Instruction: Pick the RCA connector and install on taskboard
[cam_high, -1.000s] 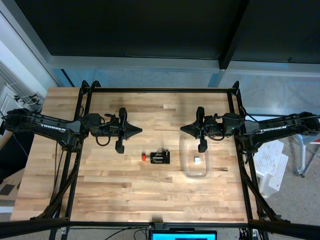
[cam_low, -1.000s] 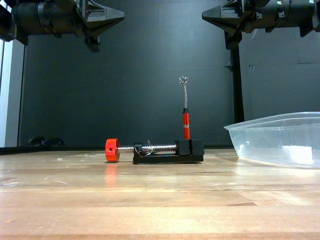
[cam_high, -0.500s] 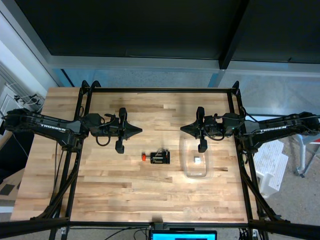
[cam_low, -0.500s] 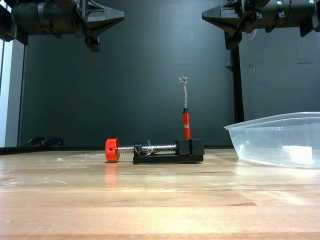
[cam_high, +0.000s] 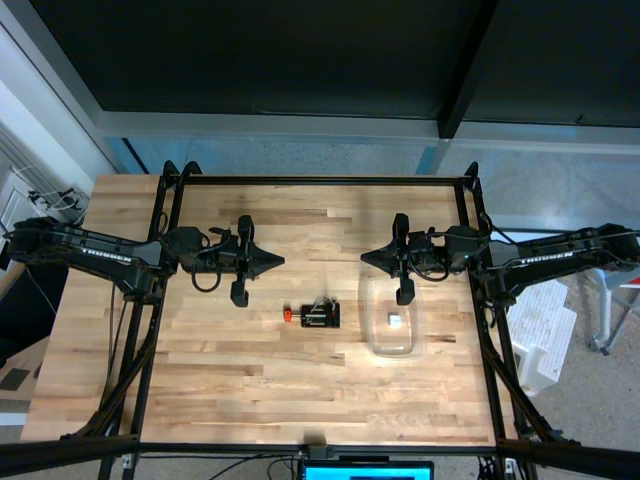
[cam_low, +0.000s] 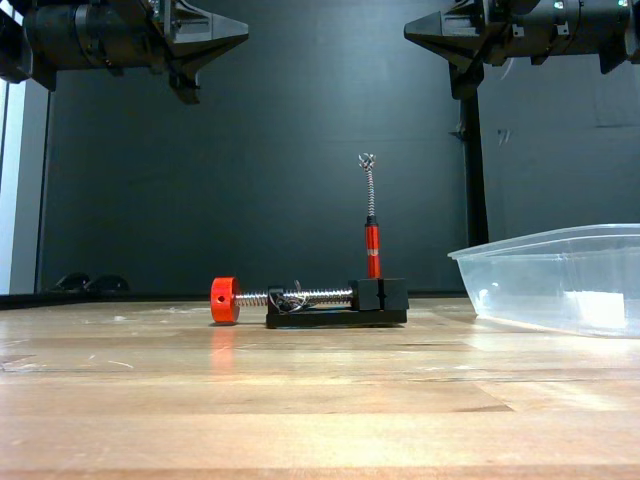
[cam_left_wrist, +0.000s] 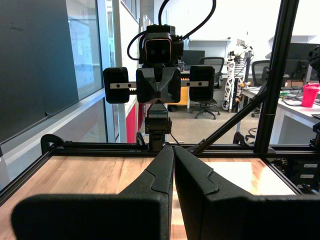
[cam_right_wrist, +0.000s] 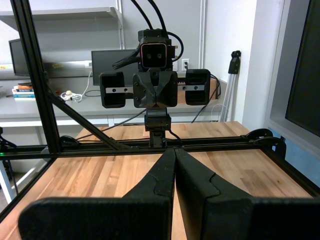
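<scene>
The red connector (cam_low: 372, 250) stands upright on the black vise (cam_low: 336, 303), its braided cable (cam_low: 369, 190) rising free above it with nothing holding it. From above, the vise (cam_high: 320, 315) sits mid-table with its red knob (cam_high: 286, 315) to the left. A white block (cam_high: 395, 320) lies alone in the clear tray (cam_high: 392, 345). My left gripper (cam_high: 281, 261) hangs high over the table left of the vise, shut and empty. High above the tray's far end, my right gripper (cam_high: 364, 258) is shut on nothing too. Each wrist view shows fingers (cam_left_wrist: 167, 165) (cam_right_wrist: 170, 167) pressed together.
A black frame (cam_high: 320, 181) rims the table's far and side edges. The tray (cam_low: 560, 275) stands right of the vise. The red knob (cam_low: 224, 299) sticks out to the vise's left. Bare wood lies along the near edge.
</scene>
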